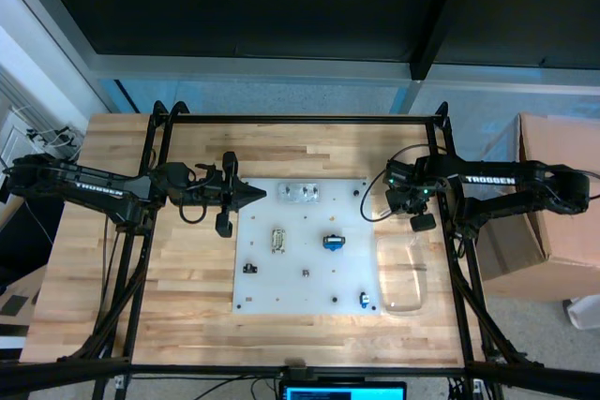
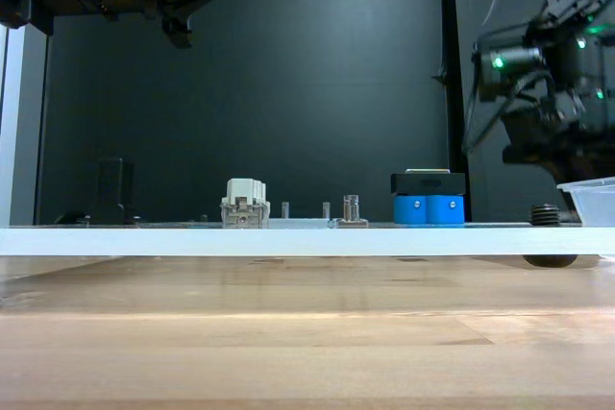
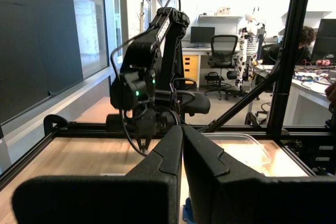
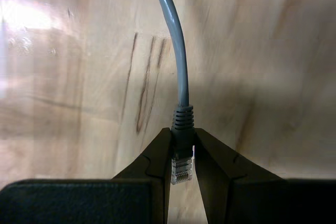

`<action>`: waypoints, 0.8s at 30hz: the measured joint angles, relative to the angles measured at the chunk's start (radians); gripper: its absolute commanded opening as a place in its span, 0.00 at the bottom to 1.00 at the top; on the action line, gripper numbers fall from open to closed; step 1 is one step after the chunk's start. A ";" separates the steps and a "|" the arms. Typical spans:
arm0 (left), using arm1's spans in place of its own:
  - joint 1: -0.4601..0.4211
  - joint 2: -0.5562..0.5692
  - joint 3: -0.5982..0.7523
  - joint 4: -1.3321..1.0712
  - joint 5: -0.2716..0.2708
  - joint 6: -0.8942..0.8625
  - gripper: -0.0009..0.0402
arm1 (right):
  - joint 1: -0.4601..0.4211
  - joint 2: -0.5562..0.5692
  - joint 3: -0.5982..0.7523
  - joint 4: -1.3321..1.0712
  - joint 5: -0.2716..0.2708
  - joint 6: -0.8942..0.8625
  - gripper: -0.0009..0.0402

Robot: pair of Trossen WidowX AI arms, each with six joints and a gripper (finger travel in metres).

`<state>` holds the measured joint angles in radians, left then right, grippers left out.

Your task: Remove the RJ45 connector from the taskboard and place in the container

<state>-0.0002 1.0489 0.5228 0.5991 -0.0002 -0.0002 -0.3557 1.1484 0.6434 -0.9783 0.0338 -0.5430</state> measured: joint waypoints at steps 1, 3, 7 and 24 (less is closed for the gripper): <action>0.000 0.000 0.000 0.000 0.000 0.000 0.02 | 0.002 -0.002 0.025 -0.018 0.000 0.011 0.02; 0.000 0.000 0.000 0.000 0.000 0.000 0.02 | 0.008 -0.003 0.072 -0.069 0.000 0.023 0.02; 0.000 0.000 0.000 0.000 0.000 0.000 0.02 | 0.045 -0.003 0.154 -0.141 -0.001 0.086 0.02; 0.000 0.000 0.000 0.000 0.000 0.000 0.02 | 0.460 -0.003 0.271 -0.212 -0.011 0.528 0.02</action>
<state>-0.0002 1.0489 0.5228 0.5991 0.0002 -0.0002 0.1040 1.1450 0.9146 -1.1900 0.0227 -0.0154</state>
